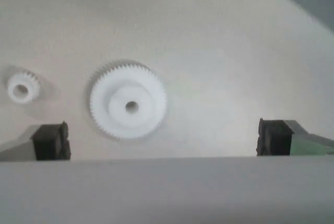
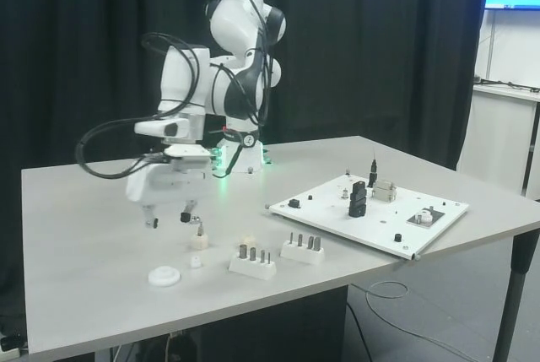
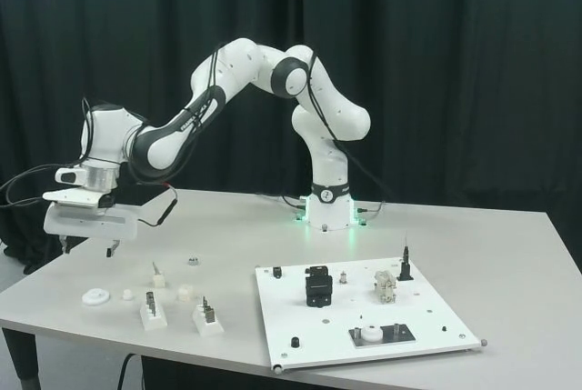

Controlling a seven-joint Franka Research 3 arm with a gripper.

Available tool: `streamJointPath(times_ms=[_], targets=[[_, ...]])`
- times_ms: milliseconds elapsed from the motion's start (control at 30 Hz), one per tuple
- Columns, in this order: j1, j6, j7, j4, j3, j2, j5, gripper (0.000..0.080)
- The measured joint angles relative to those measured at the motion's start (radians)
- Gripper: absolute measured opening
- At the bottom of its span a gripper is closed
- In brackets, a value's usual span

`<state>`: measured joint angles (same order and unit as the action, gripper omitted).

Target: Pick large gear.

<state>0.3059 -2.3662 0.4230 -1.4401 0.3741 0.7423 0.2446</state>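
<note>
The large gear [image 1: 128,101] lies flat on the grey surface [image 1: 219,36], near the front edge, with a small gear [image 1: 21,86] just beside it. The hand [image 1: 162,140] hovers above the large gear, released: its two black pads [image 1: 51,141] stand wide apart and hold nothing. In the wrist view the large gear sits nearer one pad than the other, so the grasp is not yet centred.

To do this step well, I would shift the hand sideways until the bore sits midway between the pads, then lower straight down and close across the toothed rim (keeping clear of the small gear, which a wide pad could nudge).

The large gear is a white disc, seemingly hard plastic, with fine even teeth, a raised round hub and a central hole. The teeth should give the pads some bite, though the disc is thin and low, so the pads must reach nearly to the surface.
</note>
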Motion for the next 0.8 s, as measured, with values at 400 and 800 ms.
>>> streamJointPath(times_ms=[400,800], targets=[[0.014,0.031,-0.185,0.044,0.003,0.047,0.032,0.0800],[0.039,0.065,-0.127,0.174,0.003,0.166,0.112,0.0800]])
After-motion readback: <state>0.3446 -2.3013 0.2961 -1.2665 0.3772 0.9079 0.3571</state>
